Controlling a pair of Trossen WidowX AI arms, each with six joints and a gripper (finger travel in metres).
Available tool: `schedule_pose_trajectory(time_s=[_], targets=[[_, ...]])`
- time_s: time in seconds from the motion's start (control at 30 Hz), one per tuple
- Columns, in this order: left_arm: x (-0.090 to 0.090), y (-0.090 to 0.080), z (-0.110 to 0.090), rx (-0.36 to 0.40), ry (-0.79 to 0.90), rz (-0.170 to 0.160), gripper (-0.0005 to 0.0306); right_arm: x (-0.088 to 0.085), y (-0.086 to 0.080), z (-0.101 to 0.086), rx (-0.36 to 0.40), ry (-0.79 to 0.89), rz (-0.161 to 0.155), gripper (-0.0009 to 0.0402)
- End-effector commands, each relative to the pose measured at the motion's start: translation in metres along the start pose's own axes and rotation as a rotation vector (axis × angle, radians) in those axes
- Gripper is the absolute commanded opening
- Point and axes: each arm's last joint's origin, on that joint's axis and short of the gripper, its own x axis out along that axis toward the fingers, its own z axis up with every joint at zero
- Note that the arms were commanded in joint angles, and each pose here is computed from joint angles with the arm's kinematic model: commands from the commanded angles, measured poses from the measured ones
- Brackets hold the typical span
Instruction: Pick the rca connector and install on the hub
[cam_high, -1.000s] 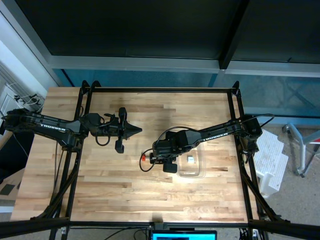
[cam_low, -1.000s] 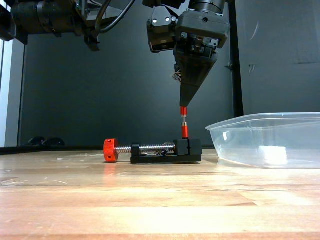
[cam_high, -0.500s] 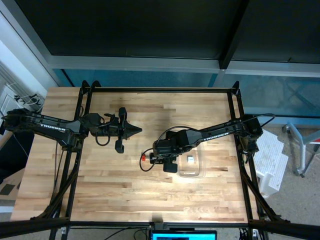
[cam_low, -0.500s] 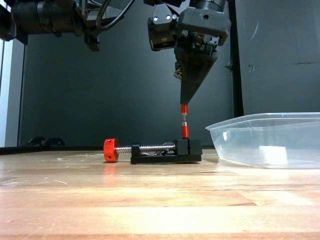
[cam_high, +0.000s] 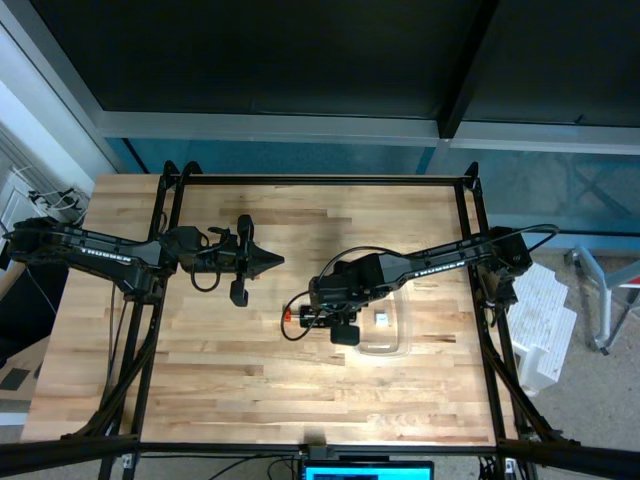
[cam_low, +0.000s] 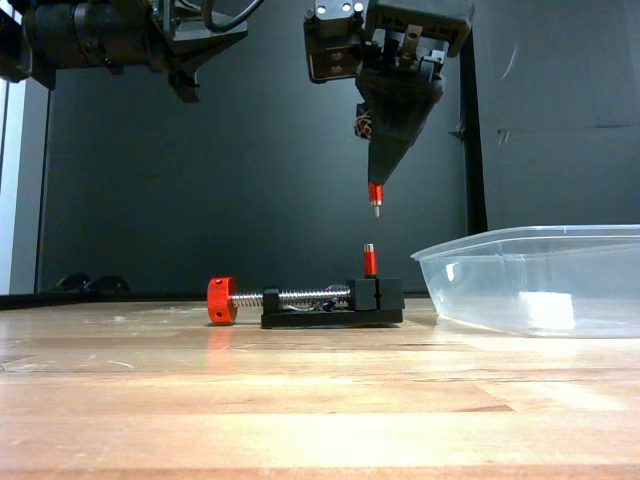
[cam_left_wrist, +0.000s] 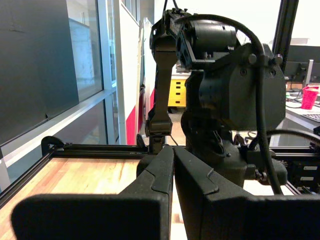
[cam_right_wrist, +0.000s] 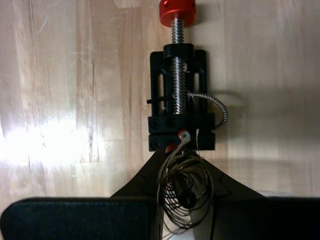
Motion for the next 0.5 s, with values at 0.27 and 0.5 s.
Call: schedule_pose_trajectory(time_s=[0.27,0.5], targets=[[0.0001,0.0,0.0,0.0,0.0,0.0,0.0,-0.0058,-0.0025,0.0035,-0.023,-0.012,-0.027,0.0],[0.0001,0.0,0.0,0.0,0.0,0.0,0.0,-0.0031,-0.0025,0.0036,-0.022,-0.01,-0.031,0.0]])
